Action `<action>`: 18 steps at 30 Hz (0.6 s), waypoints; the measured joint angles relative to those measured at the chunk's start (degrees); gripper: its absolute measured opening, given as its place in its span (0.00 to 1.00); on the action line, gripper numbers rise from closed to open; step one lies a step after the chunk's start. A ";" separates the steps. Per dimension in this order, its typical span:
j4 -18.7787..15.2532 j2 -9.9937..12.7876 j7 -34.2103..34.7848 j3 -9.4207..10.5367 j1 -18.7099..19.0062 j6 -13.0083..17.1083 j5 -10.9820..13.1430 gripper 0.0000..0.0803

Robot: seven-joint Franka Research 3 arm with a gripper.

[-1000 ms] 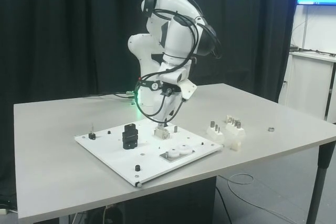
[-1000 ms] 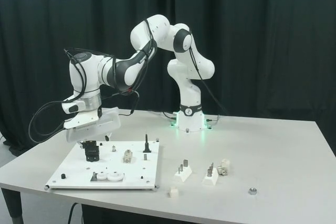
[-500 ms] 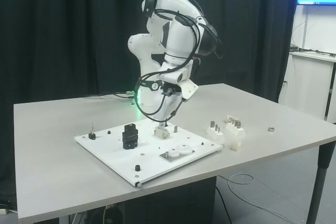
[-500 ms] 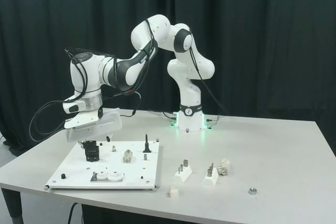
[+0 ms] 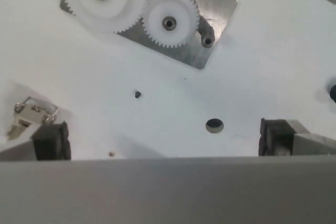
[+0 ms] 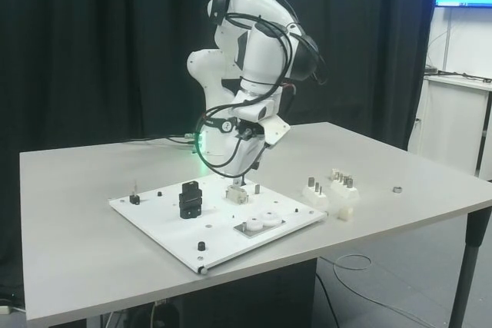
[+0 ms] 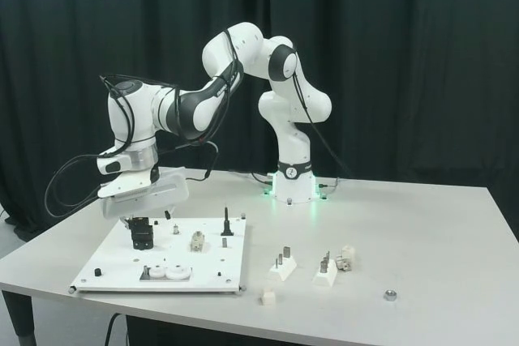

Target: Pick square peg 2.

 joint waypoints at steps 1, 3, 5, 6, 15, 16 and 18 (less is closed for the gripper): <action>0.00 0.00 0.39 -0.05 0.00 0.00 0.12 1.00; 0.00 0.00 1.55 -0.15 0.00 0.00 0.31 1.00; 0.00 0.00 2.67 -0.23 0.00 0.00 0.45 1.00; 0.00 0.00 3.05 -0.25 0.00 0.00 0.50 1.00; 0.00 -0.02 4.46 -0.26 0.03 -0.33 0.94 1.00; 0.00 -0.03 4.59 -0.26 0.04 -0.39 0.95 1.00; 0.00 -0.06 4.76 -0.26 0.06 -0.51 0.95 1.00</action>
